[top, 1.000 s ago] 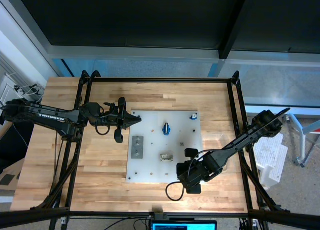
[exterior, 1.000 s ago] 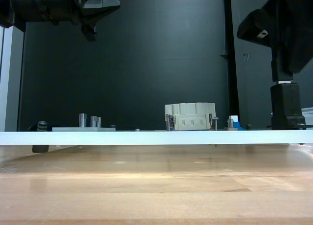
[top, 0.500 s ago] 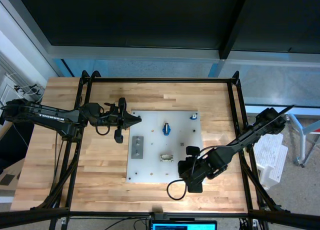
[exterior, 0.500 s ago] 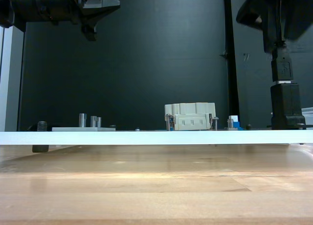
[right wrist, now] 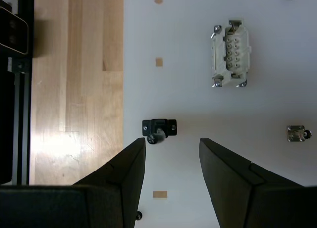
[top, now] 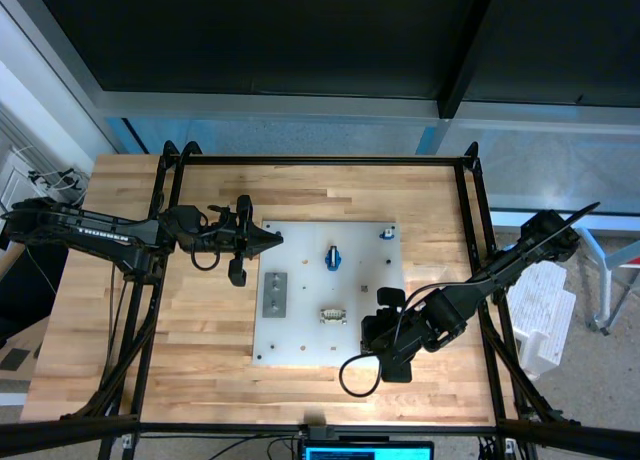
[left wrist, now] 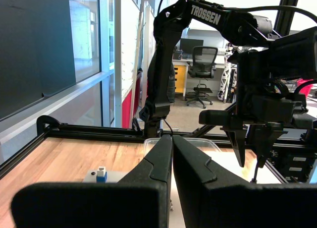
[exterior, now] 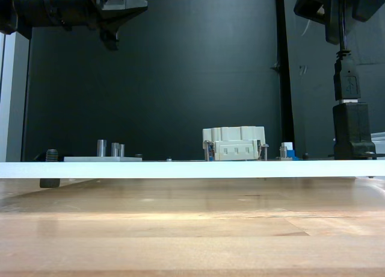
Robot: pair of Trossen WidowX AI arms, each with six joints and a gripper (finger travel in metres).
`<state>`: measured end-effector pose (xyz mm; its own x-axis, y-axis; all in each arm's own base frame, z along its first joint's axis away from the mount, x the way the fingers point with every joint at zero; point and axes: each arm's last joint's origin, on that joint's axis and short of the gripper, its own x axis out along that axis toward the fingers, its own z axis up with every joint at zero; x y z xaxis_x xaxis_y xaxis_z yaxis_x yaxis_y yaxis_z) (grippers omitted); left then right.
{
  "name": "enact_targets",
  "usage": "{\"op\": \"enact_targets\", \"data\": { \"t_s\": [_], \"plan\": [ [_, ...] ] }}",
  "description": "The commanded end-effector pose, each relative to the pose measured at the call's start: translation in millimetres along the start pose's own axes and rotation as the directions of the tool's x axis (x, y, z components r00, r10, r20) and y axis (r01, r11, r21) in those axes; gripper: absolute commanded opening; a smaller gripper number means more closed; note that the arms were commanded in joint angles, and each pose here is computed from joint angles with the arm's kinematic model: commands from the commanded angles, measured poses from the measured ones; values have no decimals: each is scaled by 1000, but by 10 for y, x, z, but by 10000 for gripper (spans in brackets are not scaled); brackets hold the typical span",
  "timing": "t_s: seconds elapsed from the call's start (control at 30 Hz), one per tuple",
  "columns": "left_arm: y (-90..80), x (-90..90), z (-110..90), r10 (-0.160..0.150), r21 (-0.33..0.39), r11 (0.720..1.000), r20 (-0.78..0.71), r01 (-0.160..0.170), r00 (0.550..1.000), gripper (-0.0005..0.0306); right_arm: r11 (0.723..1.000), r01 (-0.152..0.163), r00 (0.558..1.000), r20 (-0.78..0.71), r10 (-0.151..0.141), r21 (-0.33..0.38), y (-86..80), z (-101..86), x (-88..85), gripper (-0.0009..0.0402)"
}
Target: Pick the USB connector and install on taskboard
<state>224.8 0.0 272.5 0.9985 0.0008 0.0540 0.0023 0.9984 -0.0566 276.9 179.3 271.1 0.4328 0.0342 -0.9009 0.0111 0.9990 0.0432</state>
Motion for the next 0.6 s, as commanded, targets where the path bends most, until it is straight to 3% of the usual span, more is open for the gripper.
{"op": "enact_targets", "data": {
  "t_s": [0.03, 0.27, 0.6],
  "plan": [
    [0, 0, 1, 0, 0, 1000, 0, 0, 1000, 0, 1000, -1, 1000, 0, 1, -1, 2, 0, -1, 149],
    [0, 0, 0, 0, 0, 1000, 0, 0, 1000, 0, 1000, 10, 1000, -11, -10, -8, -46, -31, -70, 131],
    [0, 1, -1, 0, 0, 1000, 0, 0, 1000, 0, 1000, 18, 1000, 9, -18, 8, -257, -32, -255, 54]
  ]
}}
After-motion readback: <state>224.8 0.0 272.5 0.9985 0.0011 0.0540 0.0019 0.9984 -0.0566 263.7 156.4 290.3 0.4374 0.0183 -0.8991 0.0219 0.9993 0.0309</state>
